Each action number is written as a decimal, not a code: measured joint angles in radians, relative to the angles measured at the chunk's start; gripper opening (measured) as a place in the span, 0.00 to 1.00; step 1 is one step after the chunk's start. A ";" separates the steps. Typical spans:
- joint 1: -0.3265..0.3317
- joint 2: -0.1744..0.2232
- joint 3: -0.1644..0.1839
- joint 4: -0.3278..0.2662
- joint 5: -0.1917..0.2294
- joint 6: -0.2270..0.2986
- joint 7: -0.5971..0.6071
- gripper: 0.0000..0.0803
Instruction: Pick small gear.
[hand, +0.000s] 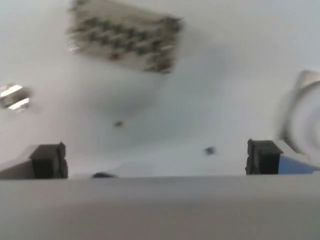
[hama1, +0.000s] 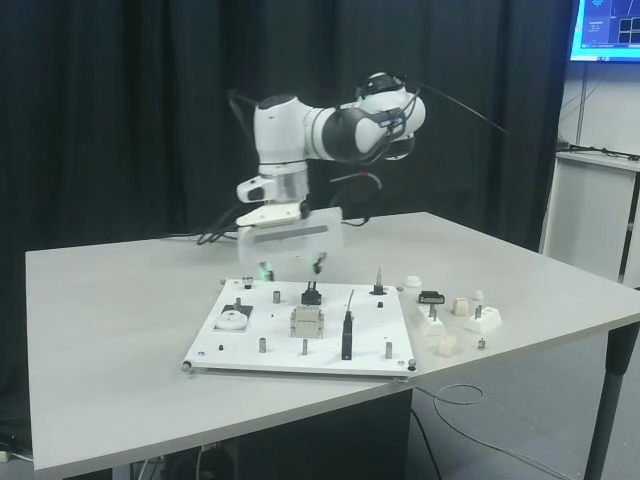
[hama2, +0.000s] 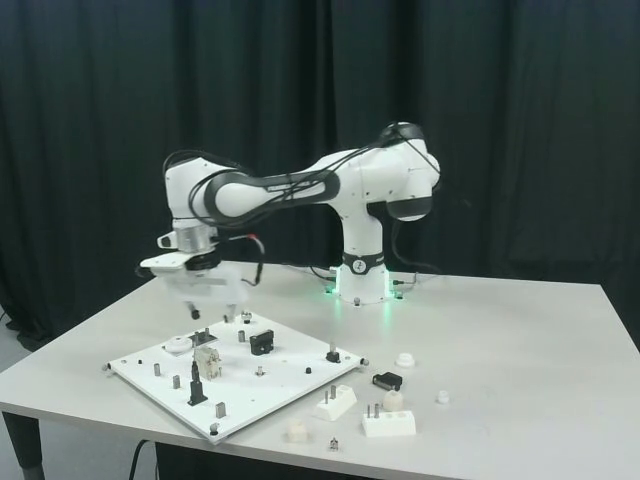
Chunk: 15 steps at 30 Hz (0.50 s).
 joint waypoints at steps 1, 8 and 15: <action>0.015 0.000 -0.005 -0.007 -0.001 -0.009 0.000 1.00; 0.136 0.000 -0.028 -0.057 -0.003 -0.033 0.046 1.00; 0.269 -0.003 -0.044 -0.099 -0.011 -0.032 0.134 1.00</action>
